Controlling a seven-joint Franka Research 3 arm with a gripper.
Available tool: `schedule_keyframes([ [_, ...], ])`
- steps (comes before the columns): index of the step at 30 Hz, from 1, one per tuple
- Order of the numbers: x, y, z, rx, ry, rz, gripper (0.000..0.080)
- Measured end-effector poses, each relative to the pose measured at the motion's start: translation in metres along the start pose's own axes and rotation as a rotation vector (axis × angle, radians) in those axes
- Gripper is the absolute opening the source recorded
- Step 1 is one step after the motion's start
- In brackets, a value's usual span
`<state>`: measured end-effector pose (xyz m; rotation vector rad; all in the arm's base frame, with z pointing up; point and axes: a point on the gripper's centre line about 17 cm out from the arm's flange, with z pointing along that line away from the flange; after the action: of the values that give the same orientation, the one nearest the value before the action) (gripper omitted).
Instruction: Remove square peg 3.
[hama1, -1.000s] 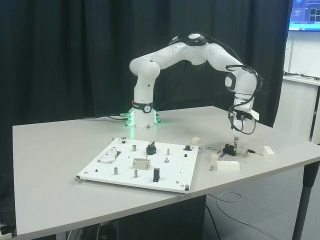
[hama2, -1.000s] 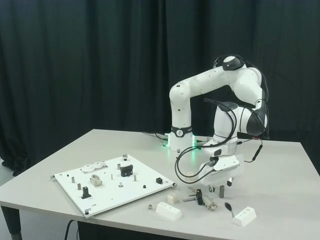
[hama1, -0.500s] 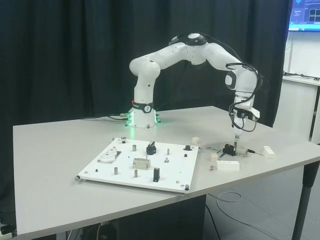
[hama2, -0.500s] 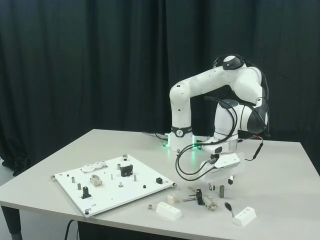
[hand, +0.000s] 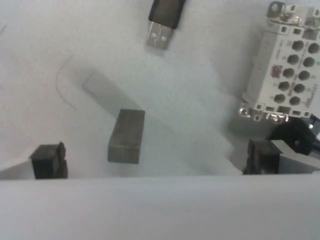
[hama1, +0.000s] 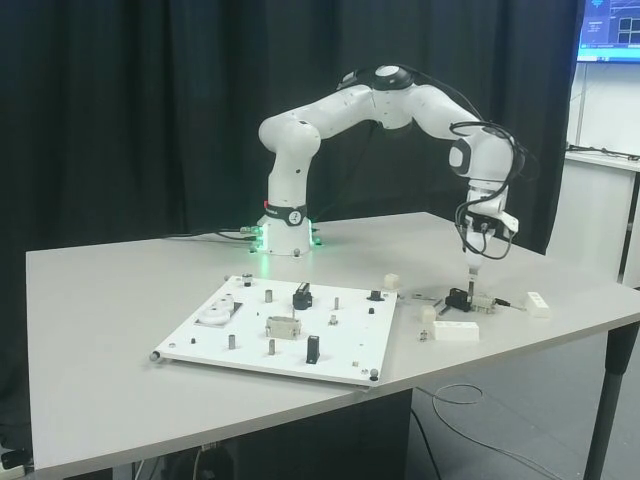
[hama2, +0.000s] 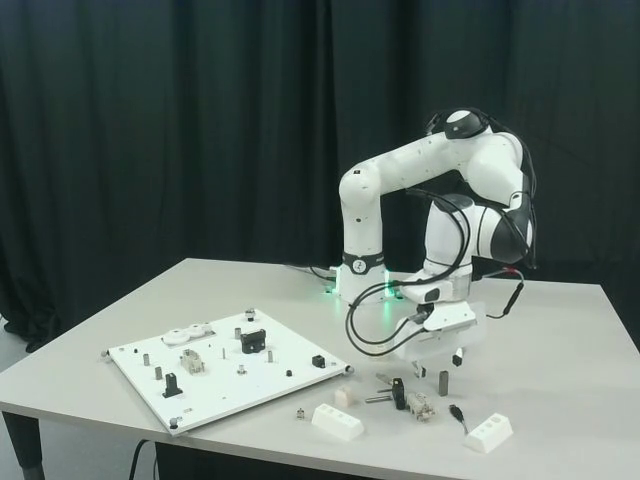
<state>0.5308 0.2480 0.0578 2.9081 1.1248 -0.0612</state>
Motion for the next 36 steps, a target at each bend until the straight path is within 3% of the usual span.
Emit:
schedule_keyframes([
  [36, -0.006, 0.037, -0.021, -0.032, 0.024, -0.016, 0.08],
])
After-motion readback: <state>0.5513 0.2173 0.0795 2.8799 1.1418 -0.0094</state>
